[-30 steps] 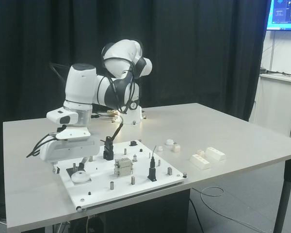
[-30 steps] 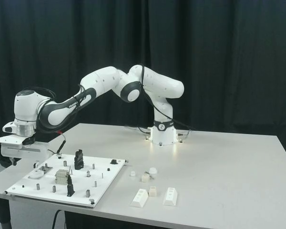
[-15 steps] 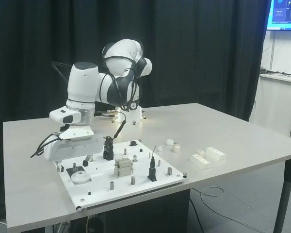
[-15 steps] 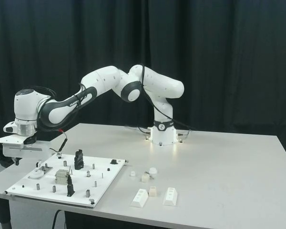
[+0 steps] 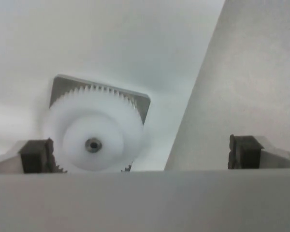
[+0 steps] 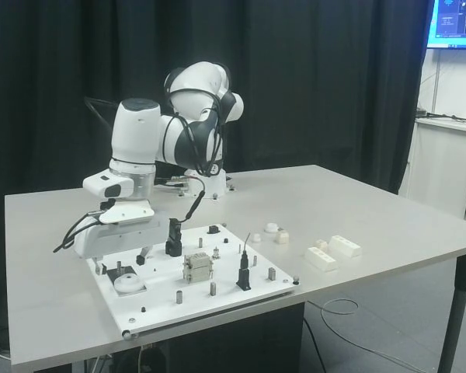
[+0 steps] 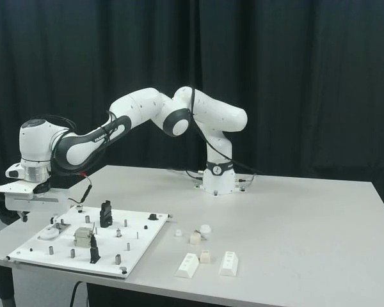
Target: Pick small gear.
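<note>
— So where is the gear [image 5: 94, 140] sitting?

— On the white board [image 6: 217, 307], near the board's far left corner as the first room view has it. It is a white toothed wheel with a small dark hub hole, lying flat on a grey square plate [image 5: 140, 101], and in the first room view it shows as a pale disc [image 6: 129, 283]. Whether this is the small gear I cannot tell — it is the only toothed wheel I can make out.

— And the jaws?

— Spread wide, holding nothing. The wrist view shows two dark pads [image 5: 36, 155], one just at the gear's rim and the other well apart, out over the grey surface [image 5: 251, 72] past the board's edge. The gripper [image 6: 120, 263] hangs above that corner of the board, not touching the gear.

— What else is on the board?

— Several short pegs, a black upright fixture [image 6: 173, 237] near the middle of its far edge, a boxy connector [image 6: 196, 268] at the centre, and another black upright piece [image 6: 245, 277] toward the near right corner.

— Off the board?

— A few white blocks [image 6: 332, 252] lie toward the right edge of the surface, with smaller white pieces [image 6: 276, 231] between them and the board. The arm's base [image 7: 219, 180] stands near the far edge.
</note>
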### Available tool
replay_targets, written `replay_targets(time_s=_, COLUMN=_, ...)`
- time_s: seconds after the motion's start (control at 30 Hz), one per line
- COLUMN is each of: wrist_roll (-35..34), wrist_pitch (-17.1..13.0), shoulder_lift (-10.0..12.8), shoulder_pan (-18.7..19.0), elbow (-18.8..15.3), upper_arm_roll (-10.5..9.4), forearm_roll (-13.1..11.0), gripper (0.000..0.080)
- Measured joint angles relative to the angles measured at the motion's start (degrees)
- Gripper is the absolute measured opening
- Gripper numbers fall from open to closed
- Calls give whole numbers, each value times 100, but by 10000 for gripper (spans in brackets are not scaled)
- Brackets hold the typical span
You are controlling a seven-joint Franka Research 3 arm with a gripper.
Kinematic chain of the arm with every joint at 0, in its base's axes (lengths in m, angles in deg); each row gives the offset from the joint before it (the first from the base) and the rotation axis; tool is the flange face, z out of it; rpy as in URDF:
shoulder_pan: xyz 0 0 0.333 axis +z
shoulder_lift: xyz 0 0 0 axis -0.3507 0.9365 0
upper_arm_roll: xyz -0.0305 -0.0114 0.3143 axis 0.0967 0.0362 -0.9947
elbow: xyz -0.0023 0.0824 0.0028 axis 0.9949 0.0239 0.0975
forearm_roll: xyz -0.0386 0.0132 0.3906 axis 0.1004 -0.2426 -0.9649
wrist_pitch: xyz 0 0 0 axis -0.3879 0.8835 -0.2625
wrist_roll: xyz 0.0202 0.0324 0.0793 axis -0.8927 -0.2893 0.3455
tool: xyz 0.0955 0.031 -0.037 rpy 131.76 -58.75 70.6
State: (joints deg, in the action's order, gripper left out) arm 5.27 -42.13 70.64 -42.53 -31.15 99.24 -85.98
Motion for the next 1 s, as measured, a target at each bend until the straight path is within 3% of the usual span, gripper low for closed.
replay_targets(time_s=1.0, wrist_roll=-21, wrist_pitch=89, shoulder_lift=-4, shoulder_pan=8, elbow=15, upper_arm_roll=28, forearm_roll=0, gripper=800)
